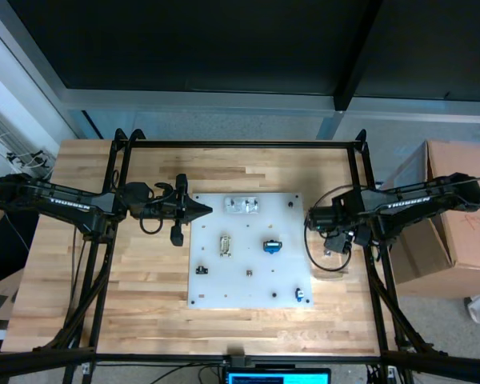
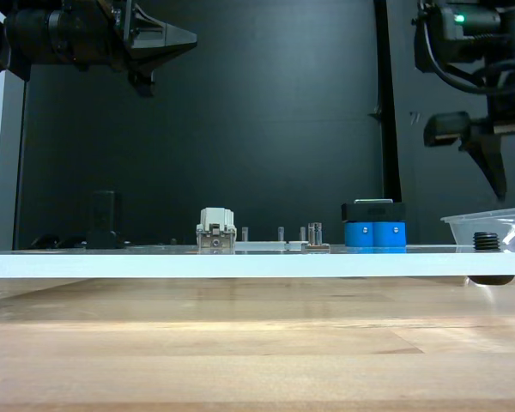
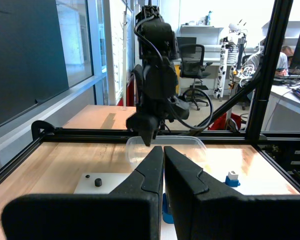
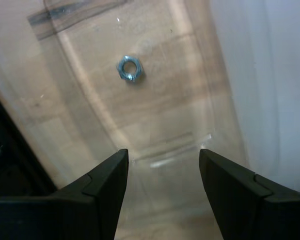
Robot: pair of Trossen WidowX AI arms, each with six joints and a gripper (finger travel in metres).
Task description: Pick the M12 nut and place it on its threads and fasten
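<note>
Silver hex nut (image 4: 129, 68) lies in clear tray (image 4: 165, 100) — right gripper (image 4: 162, 155) above, fingers spread; left gripper (image 3: 163, 148) over the board (image 1: 224, 280), fingers together.

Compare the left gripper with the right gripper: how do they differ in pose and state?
1. The left gripper is shut, fingers together; the right gripper is open.
2. The left gripper points level, over the left edge of the white board; the right gripper points down into the clear tray, above the silver nut lying free there.
Shared: both are black, hold nothing and hang well above the board.
</note>
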